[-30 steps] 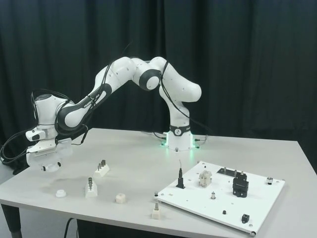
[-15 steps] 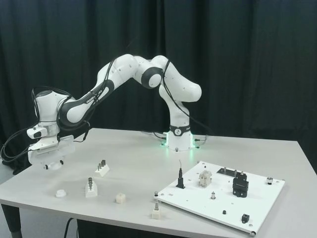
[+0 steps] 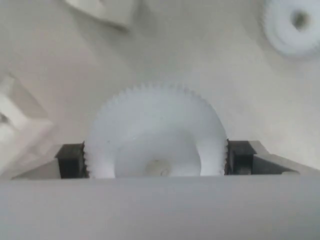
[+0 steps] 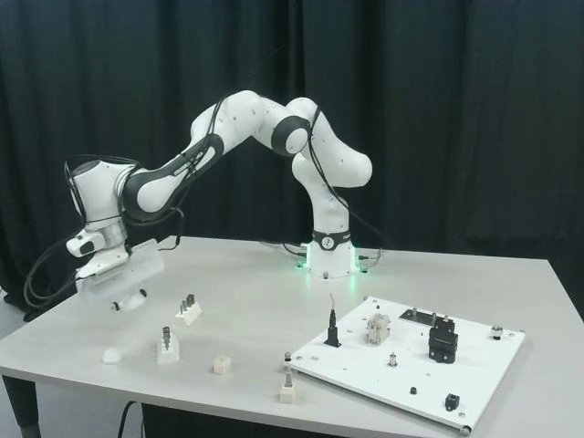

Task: Insert large gear.

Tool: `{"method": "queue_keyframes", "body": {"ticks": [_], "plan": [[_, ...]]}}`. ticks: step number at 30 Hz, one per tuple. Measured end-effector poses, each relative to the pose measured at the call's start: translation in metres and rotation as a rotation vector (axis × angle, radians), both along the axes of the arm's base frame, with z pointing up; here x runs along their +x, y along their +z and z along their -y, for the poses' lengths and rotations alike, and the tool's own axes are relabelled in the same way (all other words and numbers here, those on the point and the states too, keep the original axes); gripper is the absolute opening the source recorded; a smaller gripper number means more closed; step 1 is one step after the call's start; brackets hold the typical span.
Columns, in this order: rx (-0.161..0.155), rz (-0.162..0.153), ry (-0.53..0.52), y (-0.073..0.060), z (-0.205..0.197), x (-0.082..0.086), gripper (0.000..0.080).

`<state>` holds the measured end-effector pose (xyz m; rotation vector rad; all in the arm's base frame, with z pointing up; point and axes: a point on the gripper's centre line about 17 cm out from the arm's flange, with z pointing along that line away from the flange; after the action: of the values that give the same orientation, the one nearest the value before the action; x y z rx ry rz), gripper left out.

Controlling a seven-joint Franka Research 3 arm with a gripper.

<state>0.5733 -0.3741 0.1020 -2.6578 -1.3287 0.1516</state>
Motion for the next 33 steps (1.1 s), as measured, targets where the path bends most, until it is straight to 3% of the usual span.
{"method": "queue_keyframes", "body": {"ticks": [6, 13, 25, 33], "plan": [[0.054, -0.066, -0.015, 0.012, -0.052, -0.005, 0.0597], [0.085, -0.13, -0.032, 0.025, -0.111, -0.013, 0.0597], [0.088, -0.2, -0.053, 0.045, -0.208, -0.036, 0.0597], [0.071, -0.217, -0.063, 0.058, -0.276, -0.05, 0.0597]]}}
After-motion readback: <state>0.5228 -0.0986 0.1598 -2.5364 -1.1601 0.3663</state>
